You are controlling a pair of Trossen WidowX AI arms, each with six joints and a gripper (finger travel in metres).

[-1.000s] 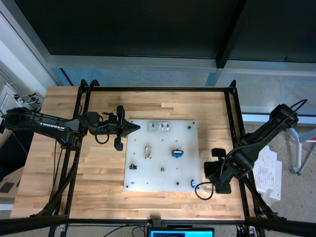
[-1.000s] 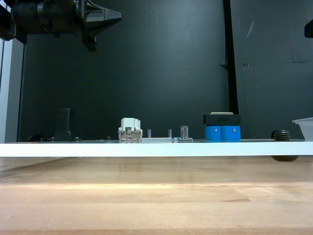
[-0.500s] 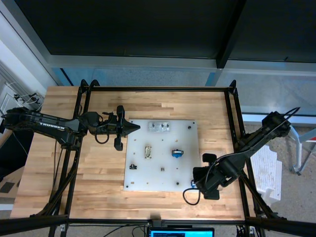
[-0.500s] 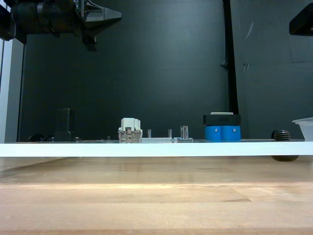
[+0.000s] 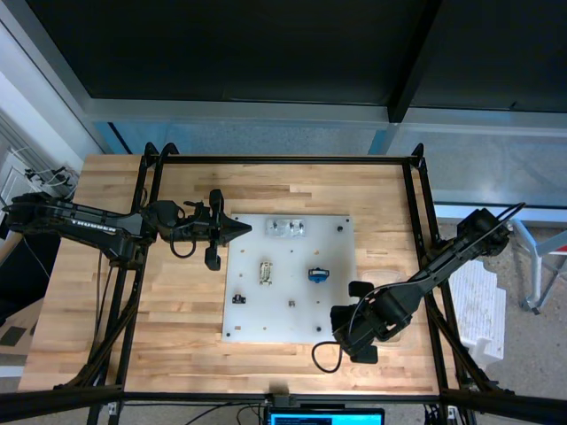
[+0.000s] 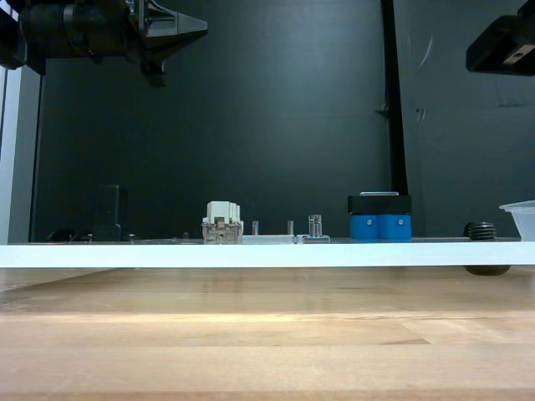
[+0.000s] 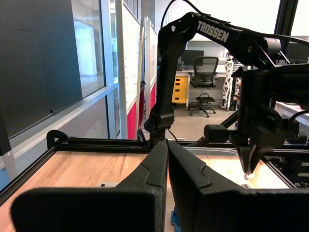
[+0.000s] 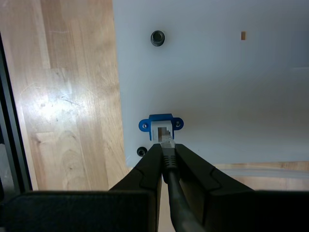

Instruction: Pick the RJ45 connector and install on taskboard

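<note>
The RJ45 connector (image 8: 166, 141), a tiny pale clear plug on a dark cable, is pinched in my right gripper (image 8: 167, 151), which is shut on it. The plug's tip hangs just in front of a blue socket fitting (image 8: 161, 125) near the edge of the white taskboard (image 8: 217, 87). From above, my right gripper (image 5: 348, 330) hovers over the near right corner of the taskboard (image 5: 275, 310). My left gripper (image 5: 244, 228) is held high at the board's far left edge, shut with nothing in it; its fingers (image 7: 159, 159) press together.
A beige connector (image 6: 222, 224), a blue and black block (image 6: 379, 219) and small posts stand on the board. A clear tray (image 5: 379, 280) sits just right of the board. A black frame (image 5: 283, 160) rings the wooden table.
My right arm has swung left from beside the clear tray to over the board's near right corner. The left arm has not moved.
</note>
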